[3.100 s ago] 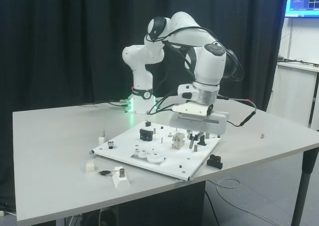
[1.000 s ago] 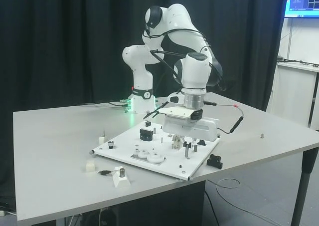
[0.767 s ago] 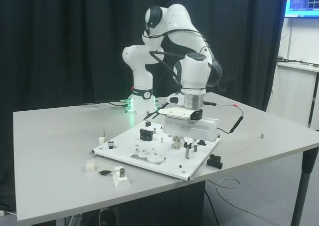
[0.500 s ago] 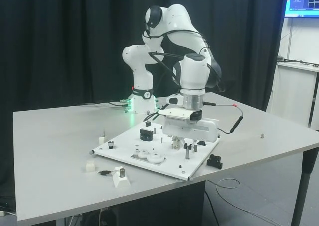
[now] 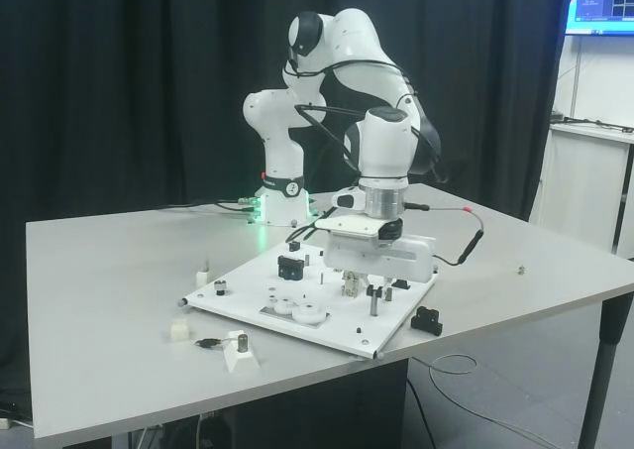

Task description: Insert round peg 3.

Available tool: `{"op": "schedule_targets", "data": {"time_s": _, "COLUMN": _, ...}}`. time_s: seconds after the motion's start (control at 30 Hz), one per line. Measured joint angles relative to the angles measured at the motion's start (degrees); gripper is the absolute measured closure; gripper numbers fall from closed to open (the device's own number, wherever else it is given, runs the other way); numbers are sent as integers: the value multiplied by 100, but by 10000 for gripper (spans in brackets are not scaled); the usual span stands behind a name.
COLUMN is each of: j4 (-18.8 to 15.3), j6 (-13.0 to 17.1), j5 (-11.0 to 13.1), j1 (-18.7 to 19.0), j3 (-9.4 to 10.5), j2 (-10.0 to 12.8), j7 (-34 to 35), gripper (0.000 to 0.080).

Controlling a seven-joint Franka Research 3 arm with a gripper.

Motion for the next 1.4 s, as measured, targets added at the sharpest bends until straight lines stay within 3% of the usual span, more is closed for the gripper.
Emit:
{"op": "schedule_targets", "data": {"time_s": 0.47, "j4": -46, "j6": 137, "j5": 59, "j1": 7, "j3": -1, "j2": 0, "j7": -113, "gripper": 703}}
{"op": "schedule_targets", "data": {"time_s": 1.23, "j4": -372, "j6": 736, "j5": 64, "j1": 29, "j3": 52, "j2": -5, "j7": -399, "gripper": 703}}
{"op": "schedule_targets", "data": {"time_s": 1.4, "j4": -371, "j6": 841, "j5": 43, "j1": 30, "j3": 51, "j2": -91, "j7": -453, "gripper": 703}}
